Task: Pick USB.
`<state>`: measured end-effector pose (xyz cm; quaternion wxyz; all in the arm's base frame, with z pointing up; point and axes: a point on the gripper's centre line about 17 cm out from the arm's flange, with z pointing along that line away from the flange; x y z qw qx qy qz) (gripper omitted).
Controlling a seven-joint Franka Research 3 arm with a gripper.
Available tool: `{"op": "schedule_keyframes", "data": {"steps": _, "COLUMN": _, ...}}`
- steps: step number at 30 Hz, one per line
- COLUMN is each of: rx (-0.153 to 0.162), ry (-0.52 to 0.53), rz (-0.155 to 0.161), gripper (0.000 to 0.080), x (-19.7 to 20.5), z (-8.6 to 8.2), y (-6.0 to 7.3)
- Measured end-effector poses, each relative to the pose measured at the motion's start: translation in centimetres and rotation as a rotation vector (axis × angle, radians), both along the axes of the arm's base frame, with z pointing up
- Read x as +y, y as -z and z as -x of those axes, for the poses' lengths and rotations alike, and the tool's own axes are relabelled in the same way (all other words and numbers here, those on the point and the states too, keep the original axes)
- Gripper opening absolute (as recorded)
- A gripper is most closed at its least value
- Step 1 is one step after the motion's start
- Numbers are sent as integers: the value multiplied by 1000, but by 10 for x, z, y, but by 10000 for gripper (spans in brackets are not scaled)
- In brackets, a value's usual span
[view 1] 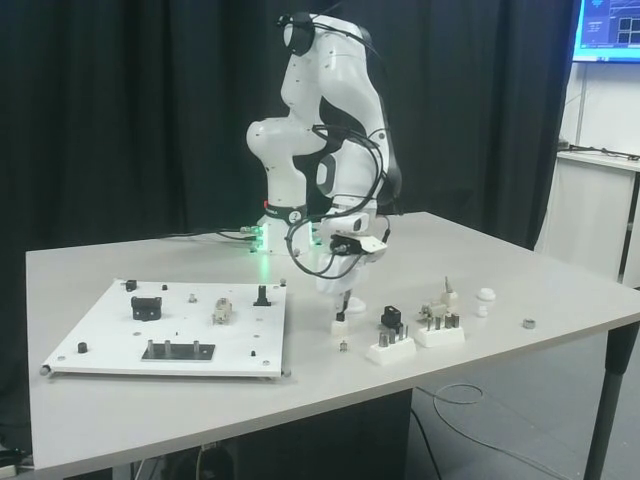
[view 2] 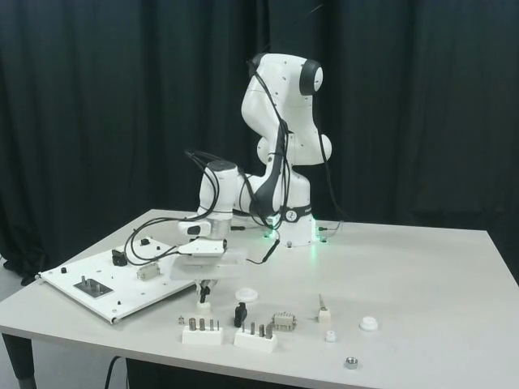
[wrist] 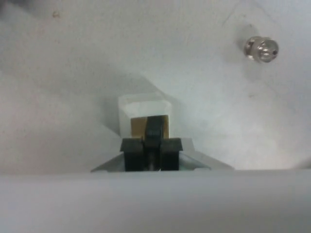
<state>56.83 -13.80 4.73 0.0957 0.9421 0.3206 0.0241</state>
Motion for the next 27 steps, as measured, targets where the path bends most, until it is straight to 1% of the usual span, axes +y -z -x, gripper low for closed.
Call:
{"op": "schedule_keyframes", "data": {"steps": 5, "rx": 0, "ry": 6, "rz": -2, "gripper": 67, "x": -2, "z": -9, "y": -10}}
{"op": "schedule_keyframes", "data": {"steps": 8, "rx": 6, "ry": 10, "rz": -5, "gripper": 67, "x": -3, "z": -14, "y": -18}}
{"op": "schedule_keyframes", "data": {"steps": 17, "rx": 41, "ry": 22, "rz": -17, "gripper": 67, "x": -5, "z": -23, "y": -41}}
{"op": "schedule_keyframes", "data": {"steps": 23, "rx": 62, "ry": 28, "rz": -21, "gripper": 64, "x": -6, "z": -26, "y": -50}}
{"op": "schedule_keyframes", "data": {"steps": 27, "rx": 69, "ry": 31, "rz": -22, "gripper": 64, "x": -7, "z": -27, "y": -53}}
